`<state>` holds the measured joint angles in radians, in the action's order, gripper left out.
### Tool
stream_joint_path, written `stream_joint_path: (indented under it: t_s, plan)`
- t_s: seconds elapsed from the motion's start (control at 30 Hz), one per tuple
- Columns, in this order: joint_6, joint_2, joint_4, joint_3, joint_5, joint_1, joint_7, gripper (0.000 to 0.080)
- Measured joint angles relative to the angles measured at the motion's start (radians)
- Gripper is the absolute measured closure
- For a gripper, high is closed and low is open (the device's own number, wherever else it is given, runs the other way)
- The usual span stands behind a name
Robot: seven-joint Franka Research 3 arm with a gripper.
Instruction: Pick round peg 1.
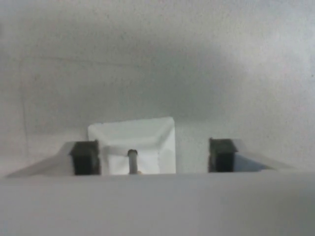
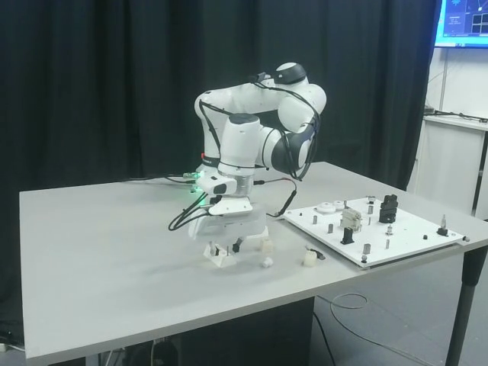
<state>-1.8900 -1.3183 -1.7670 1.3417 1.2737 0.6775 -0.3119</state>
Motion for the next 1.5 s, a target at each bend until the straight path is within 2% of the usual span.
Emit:
stream_joint_path:
  t_s: [0.13,0.17,0.33,0.37,0.5,0.53,1.0,1.5]
  plan:
    - [0.004,0.0,0.001,0.0,0.0,0.0,0.0,0.0104]
    - [0.005,0.0,0.001,0.0,0.0,0.0,0.0,0.046]
    - [0.013,0.0,0.002,0.0,0.001,0.0,0.0,0.046]
    - [0.014,0.0,0.002,0.0,0.001,0.0,0.0,0.0654]
    - [0.019,0.0,0.003,0.0,0.001,0.0,0.0,0.0654]
    - [0.02,0.0,0.003,0.0,0.002,0.0,0.0,0.0769]
    - [0.04,0.003,0.025,0.008,0.004,-0.001,0.008,0.077]
    - [0.142,0.007,0.035,0.093,0.005,0.004,0.031,0.0772]
